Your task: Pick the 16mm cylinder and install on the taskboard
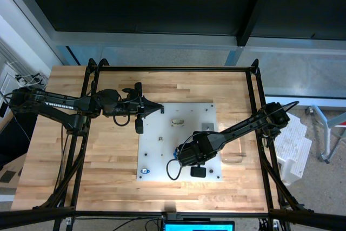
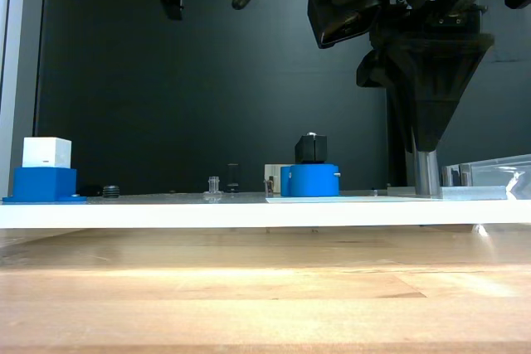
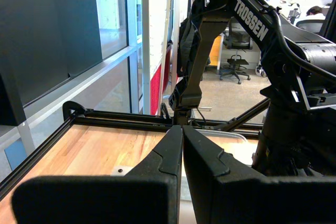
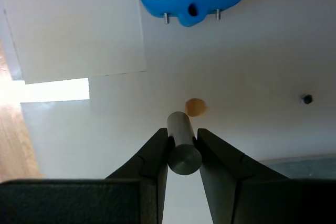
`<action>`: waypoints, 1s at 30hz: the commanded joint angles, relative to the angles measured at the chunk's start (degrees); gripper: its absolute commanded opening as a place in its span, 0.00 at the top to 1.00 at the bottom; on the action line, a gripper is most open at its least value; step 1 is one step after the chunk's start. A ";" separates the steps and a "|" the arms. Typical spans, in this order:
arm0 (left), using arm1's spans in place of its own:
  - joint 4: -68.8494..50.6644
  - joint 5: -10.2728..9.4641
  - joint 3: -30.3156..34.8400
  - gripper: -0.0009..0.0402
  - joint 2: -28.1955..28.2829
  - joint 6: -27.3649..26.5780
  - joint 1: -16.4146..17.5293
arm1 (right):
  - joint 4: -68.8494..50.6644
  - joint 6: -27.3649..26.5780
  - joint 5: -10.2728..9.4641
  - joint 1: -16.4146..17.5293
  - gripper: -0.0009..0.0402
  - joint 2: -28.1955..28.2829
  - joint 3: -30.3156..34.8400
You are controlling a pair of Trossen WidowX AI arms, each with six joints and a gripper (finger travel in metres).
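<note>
the right tool (image 4: 181, 139) is closed narrowly on the short dark-grey round metal cylinder (image 4: 184, 153), low over the flat white square plastic taskboard (image 4: 252, 66). a small tan spot (image 4: 195, 107), likely the socket, lies just beyond its tip. a tilted or offset peg could catch the rim and slip from the grip. the left tool (image 3: 181, 136), fingers pressed together and empty, hangs well apart.

A light wooden worktop (image 1: 108, 171) fills the scene, boxed in by a black metal frame (image 1: 173, 69) that runs along its edges. Toward the right side, a clear plastic tray (image 1: 240, 149) lies flat. A lit blue screen (image 1: 198, 225) peeks in at the near edge. Past the right edge sits a stack of white papers (image 1: 294, 144), and white cables (image 1: 24, 79) bunch beyond the left edge. In the room behind, an office chair (image 3: 239, 56) stands on a tan floor.
</note>
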 commanded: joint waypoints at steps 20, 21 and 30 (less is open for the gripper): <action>0.02 0.02 0.00 0.98 0.02 0.00 0.00 | 1.42 -0.55 0.44 -0.15 0.98 -3.43 -3.30; 0.00 0.02 0.00 0.98 0.02 0.00 0.00 | 1.55 -0.50 0.42 -0.15 0.98 -3.58 -3.50; 0.02 0.02 0.00 0.98 0.02 0.00 0.02 | 2.51 0.87 0.33 -0.90 0.98 -3.74 -3.54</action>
